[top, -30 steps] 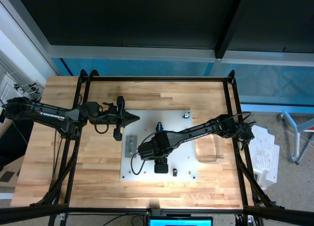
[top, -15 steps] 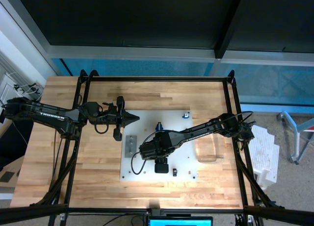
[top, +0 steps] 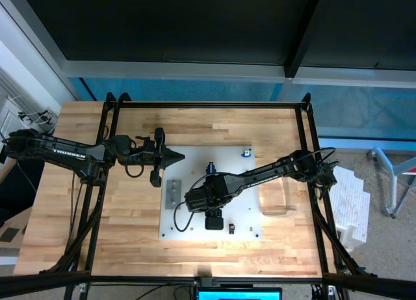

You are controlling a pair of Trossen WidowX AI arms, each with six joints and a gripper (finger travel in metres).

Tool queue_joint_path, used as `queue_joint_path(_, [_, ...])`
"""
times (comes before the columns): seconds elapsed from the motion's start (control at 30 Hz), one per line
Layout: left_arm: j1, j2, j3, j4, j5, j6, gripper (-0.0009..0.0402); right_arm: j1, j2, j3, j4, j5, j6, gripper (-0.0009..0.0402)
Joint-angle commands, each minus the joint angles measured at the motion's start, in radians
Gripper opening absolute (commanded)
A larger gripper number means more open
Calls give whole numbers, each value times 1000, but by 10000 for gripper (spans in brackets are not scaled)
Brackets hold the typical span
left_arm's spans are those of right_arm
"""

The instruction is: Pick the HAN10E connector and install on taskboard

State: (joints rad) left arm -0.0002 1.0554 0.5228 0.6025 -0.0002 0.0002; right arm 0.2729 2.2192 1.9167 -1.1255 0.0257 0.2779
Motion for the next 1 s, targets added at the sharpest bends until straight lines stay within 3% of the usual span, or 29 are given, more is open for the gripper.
queue_joint_path(0.03, [0,0,0,0,0,0,1,0,-2,-1,3,0,1,12])
queue_joint_path(0.43, [0,0,0,0,0,0,1,0,-32,-2,2,1,1,120])
queue_joint_path(1.0, [0,0,0,0,0,0,1,0,-78,-2,-14,9,3,339])
